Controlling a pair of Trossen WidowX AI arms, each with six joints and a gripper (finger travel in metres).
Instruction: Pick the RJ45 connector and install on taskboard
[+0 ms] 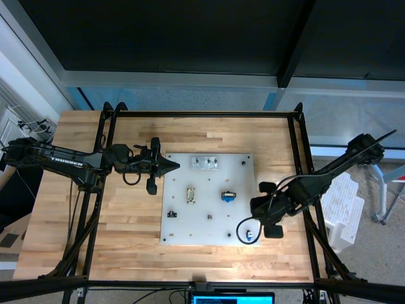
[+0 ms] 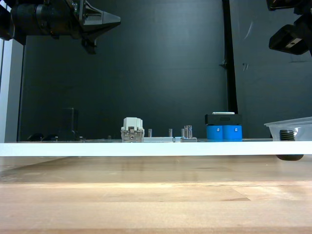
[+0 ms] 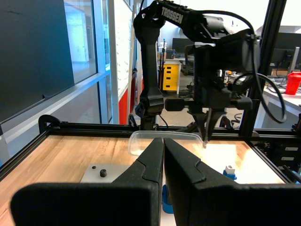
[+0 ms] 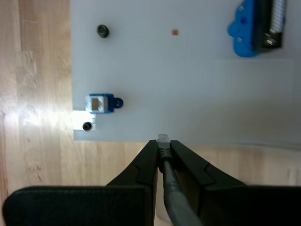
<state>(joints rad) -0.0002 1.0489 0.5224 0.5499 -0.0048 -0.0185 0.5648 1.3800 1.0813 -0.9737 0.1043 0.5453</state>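
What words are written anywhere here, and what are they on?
"TROSSEN": right arm, whose right gripper holds the RJ45 connector above the taskboard's right edge.
"TROSSEN": left arm, whose left gripper hangs shut above the taskboard's left edge.
Screen at the near edge: too small to read.

Held the left claw (image 3: 163,143) level and high in the air at the left side, pointing inward with fingers pressed together, and hung the right claw (image 4: 163,143) high at the right side, pointing straight down, fingers pinched on the RJ45 connector (image 4: 163,138).
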